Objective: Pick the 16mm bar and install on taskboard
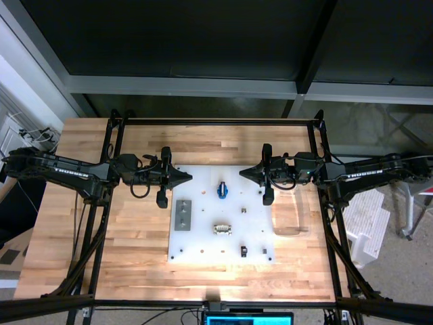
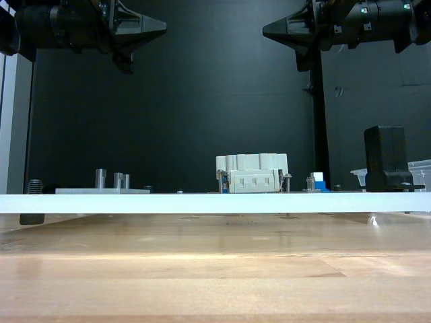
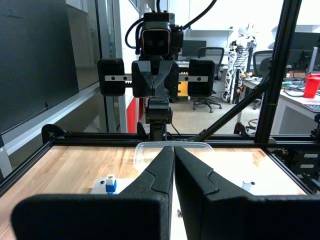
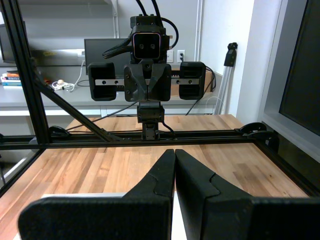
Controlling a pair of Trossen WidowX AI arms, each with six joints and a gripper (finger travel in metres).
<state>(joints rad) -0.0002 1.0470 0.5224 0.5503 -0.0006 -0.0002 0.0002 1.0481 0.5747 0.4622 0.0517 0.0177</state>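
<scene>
Currently, the closed, empty left gripper [image 1: 189, 177] and right gripper [image 1: 241, 172] are held high above the far edge of the taskboard [image 1: 203, 237]; jaws should be opened before any descent is made.

Left gripper [image 1: 187, 177]: I see it closed, held high and level, pointing inward (facing its twin, well apart).
Right gripper [image 1: 243, 172]: closed, high, pointing inward.

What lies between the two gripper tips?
In the high view, only bare taskboard shows between the left gripper and the right gripper, both shut and hovering high; the blue knob sits slightly nearer.
</scene>
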